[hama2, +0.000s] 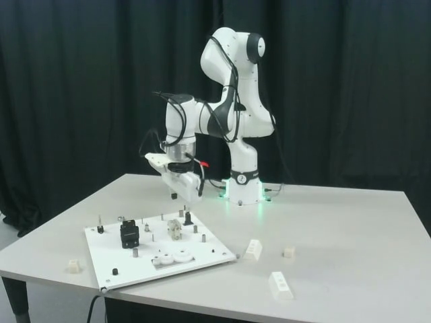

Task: Pick bolt 4.

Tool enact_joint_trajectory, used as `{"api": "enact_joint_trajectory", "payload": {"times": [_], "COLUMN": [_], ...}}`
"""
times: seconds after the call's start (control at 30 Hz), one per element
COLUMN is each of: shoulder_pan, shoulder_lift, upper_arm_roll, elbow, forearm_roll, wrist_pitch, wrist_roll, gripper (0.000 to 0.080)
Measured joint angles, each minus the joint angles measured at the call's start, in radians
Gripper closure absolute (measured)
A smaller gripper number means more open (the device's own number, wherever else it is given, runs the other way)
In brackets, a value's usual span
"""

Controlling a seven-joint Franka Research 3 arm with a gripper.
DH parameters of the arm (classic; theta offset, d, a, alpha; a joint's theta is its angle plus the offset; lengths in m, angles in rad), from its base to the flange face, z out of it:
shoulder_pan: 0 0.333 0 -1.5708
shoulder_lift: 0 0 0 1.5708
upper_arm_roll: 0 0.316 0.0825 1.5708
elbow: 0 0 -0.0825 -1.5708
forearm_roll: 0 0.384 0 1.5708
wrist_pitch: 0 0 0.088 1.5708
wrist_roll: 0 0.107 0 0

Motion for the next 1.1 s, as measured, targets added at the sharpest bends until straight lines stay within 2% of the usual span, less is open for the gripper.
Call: {"api": "enact_joint_trajectory", "payload": {"times": [0.47,0.9,1.1], "shoulder_pan": [-0.003,-0.016,-0.020], "shoulder_lift": [0.034,0.050,0.051], "upper_arm_roll": [-0.011,-0.016,-0.040], "elbow": [-0.001,-0.001,0.000], "forearm_roll": [-0.007,-0.020,-0.051], "wrist_pitch": [0.058,0.101,0.134], "wrist_roll": [-0.001,-0.029,-0.087], "gripper": [0.0002,0.0003,0.0002]}}
